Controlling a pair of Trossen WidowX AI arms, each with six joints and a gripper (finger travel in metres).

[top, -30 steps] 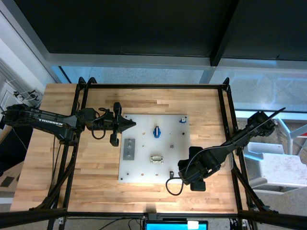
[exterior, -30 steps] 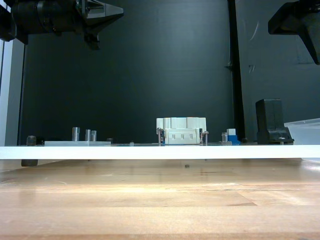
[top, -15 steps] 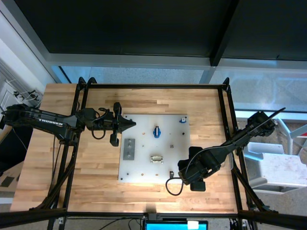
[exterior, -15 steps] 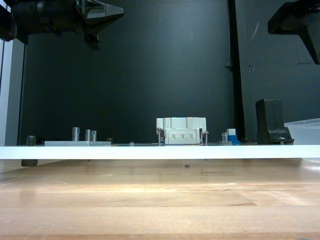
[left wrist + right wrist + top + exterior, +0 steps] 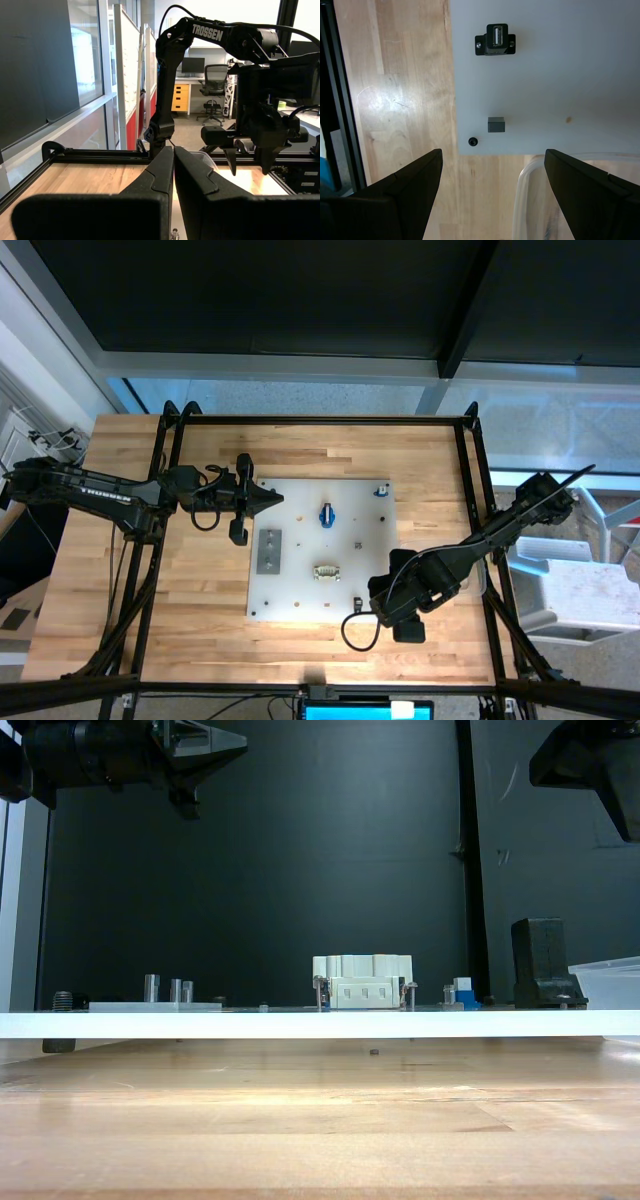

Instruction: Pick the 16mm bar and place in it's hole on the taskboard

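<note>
Three short metal bars stand upright in the grey block at the left of the white task board; which of them is the 16mm bar I cannot tell. My left gripper hovers high over the board's left edge, shut and holding nothing, its fingers pressed together. My right gripper hangs over the board's near right corner and points straight down. It is open, with wide-spread fingers and nothing between them. No bar shows in either gripper.
A white connector sits mid-board and a blue part behind it. Below the right gripper lie a black USB socket, a small grey square and a screw. A clear plastic bin borders the board's right edge.
The right gripper has shifted slightly to the left, further over the board's corner. The left arm and the bars have not moved.
</note>
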